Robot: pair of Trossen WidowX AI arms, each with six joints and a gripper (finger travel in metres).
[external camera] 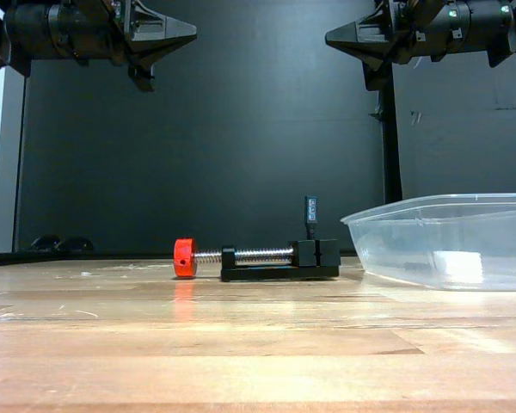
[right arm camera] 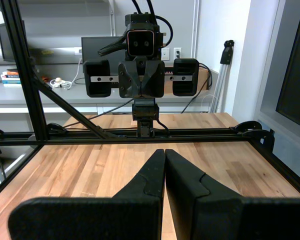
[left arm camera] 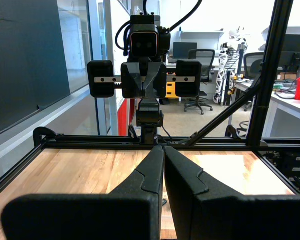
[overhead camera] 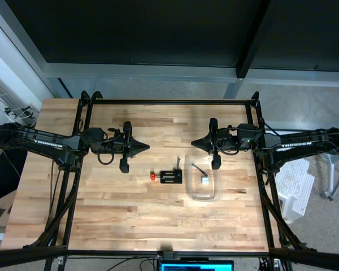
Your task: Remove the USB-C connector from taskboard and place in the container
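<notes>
The taskboard (overhead camera: 172, 176) is a small black vise-like block with a red-orange knob (external camera: 184, 257), lying on the wooden table near its middle. The USB-C connector (external camera: 310, 215) stands upright as a thin dark stick clamped in the block's far end (overhead camera: 178, 164). Just to its right lies the container (overhead camera: 204, 199), a clear low-walled tray (external camera: 396, 249). My left gripper (overhead camera: 147, 148) hangs shut high above the table, left of the block (external camera: 193, 34) (left arm camera: 163, 165). My right gripper (overhead camera: 193, 142) is shut too, high over the tray's far end (external camera: 328, 37) (right arm camera: 165, 165). Neither holds anything.
Inside the tray lie a small white cube (overhead camera: 205, 179) and a thin dark piece (overhead camera: 199, 168). A black frame (overhead camera: 169, 102) runs around the table, with posts at its sides. A monitor (overhead camera: 196, 264) sits at the near edge.
</notes>
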